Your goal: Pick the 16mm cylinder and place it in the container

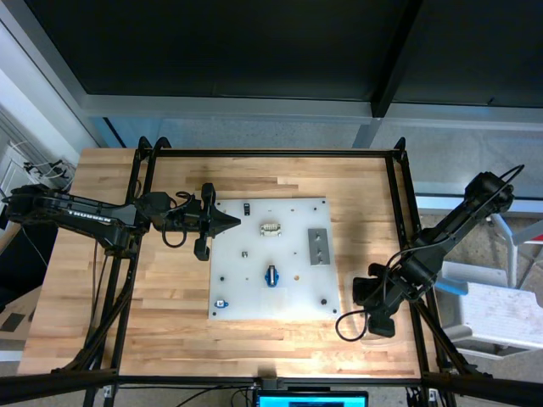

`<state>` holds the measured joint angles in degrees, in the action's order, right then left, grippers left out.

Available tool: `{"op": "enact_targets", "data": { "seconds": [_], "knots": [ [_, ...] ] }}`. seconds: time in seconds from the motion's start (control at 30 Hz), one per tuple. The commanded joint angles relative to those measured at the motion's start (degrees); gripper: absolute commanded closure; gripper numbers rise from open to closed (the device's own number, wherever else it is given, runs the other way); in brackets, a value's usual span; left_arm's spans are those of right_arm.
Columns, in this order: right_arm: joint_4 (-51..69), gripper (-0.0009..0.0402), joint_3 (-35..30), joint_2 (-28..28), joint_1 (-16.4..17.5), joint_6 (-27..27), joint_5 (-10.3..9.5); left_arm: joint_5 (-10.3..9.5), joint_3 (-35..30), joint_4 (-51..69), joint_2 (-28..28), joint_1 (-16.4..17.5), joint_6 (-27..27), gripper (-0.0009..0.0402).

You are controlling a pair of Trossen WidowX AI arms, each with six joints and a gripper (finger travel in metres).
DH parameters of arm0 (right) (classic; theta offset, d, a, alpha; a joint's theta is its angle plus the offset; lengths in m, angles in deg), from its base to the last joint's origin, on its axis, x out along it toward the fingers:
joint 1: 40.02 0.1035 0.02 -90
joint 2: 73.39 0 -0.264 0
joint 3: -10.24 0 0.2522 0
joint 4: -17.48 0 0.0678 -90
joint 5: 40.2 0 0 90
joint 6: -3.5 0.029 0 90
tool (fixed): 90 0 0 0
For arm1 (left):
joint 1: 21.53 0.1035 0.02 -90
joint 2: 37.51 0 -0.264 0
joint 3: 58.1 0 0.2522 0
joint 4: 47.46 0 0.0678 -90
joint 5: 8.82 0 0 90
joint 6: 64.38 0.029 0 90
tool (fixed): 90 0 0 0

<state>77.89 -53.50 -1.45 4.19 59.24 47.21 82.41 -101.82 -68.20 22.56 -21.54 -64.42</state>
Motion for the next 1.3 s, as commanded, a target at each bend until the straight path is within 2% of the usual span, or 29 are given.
{"op": "enact_targets", "data": {
  "seconds": [0.03, 0.13, 0.27, 0.8, 1.3],
  "knots": [
    [-3.58, 0.0366, 2.27, 0.04, -0.04, 1.70, -2.34, 0.00, 0.00, 0.00, 0.02, 0.02, 0.00, 0.0393],
    [-4.26, 0.0365, 3.54, 0.04, -0.07, 3.80, -4.76, 0.00, 0.00, 0.00, 0.02, 0.02, 0.00, 0.0393],
    [-4.07, 0.0351, 4.11, 0.04, -0.07, 4.35, -4.66, 0.00, 0.00, 0.00, 0.02, 0.02, 0.00, 0.0393],
    [-3.19, 0.0229, 4.09, 0.04, -0.07, 6.88, -2.99, 0.00, 0.00, 0.00, 0.02, 0.00, 0.00, 0.0393],
    [-1.27, 0.0225, 2.89, 0.04, -0.07, 6.99, -3.04, 0.00, 0.00, 0.00, 0.02, 0.02, 0.00, 0.0393]
  ]
}}
